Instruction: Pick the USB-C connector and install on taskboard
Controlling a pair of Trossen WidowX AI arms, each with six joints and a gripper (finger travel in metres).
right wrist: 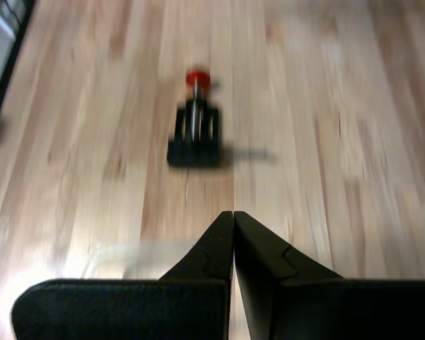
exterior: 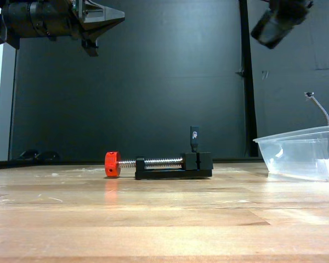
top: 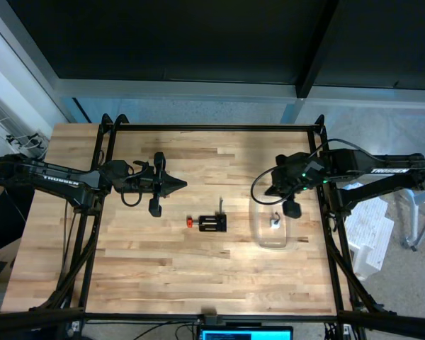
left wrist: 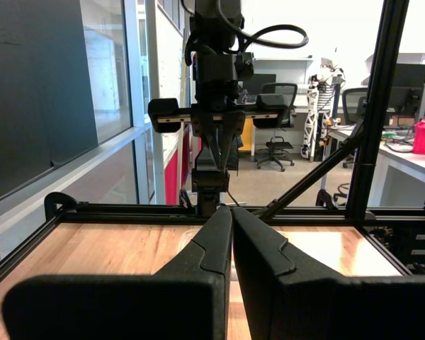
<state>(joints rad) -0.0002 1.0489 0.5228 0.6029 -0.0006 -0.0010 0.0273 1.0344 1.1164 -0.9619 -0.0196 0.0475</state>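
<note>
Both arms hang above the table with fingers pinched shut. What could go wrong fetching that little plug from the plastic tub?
The right gripper hangs shut above the clear tray; unless it opens first, it may shove the USB-C connector aside. The connector's cable sticks up past the tray wall and could snag. The taskboard seems to lie loose on the table, so pressing may slide it. The left gripper hovers shut, away from it.

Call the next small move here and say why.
Probably open the right gripper and lower it toward the USB-C connector in the clear tray. Its fingers are shut and empty, it is held high by the tray, and the connector lies untouched with its cable arching up. The taskboard sits mid-table. The left gripper is shut and raised at the left.
</note>
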